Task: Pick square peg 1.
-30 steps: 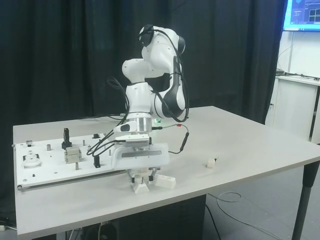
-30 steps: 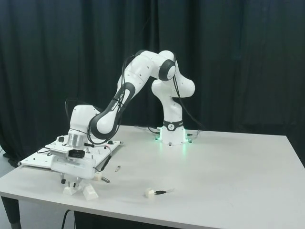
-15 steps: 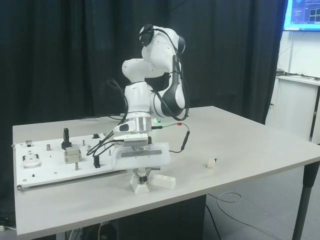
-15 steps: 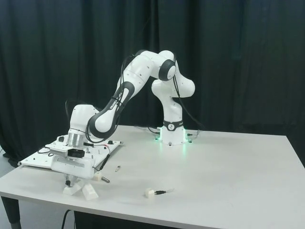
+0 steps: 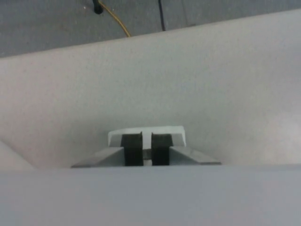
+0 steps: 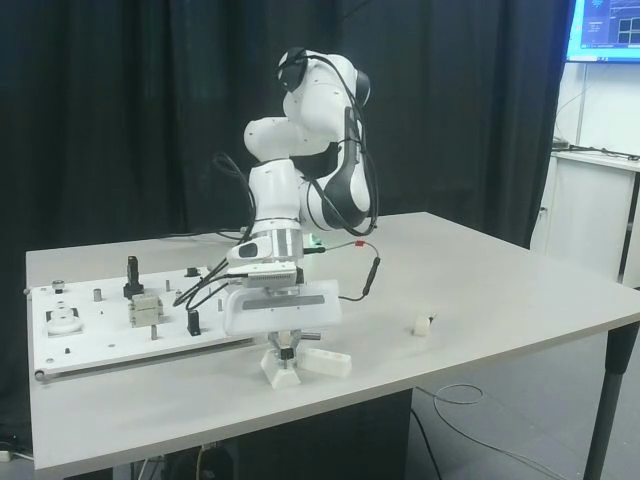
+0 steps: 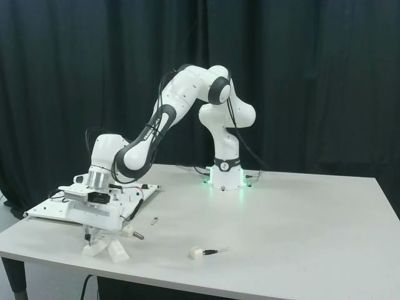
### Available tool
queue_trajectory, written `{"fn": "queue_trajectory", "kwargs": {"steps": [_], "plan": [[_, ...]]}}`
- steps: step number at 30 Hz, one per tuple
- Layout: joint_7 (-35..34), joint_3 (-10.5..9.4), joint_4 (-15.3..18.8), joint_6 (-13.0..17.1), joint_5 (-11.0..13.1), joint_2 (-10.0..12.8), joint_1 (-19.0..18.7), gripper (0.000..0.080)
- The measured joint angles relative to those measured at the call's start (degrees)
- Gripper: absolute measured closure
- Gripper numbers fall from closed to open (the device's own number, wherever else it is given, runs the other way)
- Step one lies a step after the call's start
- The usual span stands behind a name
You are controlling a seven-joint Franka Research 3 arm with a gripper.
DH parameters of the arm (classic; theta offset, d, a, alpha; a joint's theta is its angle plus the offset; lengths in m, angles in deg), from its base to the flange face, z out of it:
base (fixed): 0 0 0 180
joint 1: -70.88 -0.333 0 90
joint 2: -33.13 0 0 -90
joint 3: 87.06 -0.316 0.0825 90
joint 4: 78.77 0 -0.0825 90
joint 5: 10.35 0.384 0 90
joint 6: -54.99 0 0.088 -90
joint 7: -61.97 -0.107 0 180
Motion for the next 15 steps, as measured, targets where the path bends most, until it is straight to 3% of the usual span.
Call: {"fn": "queue_trajectory", "kwargs": {"steps": [15], "plan": [[2.40,0.91,1.98,-1.01,-0.09,-4.09,0.00,0.0768]]}}
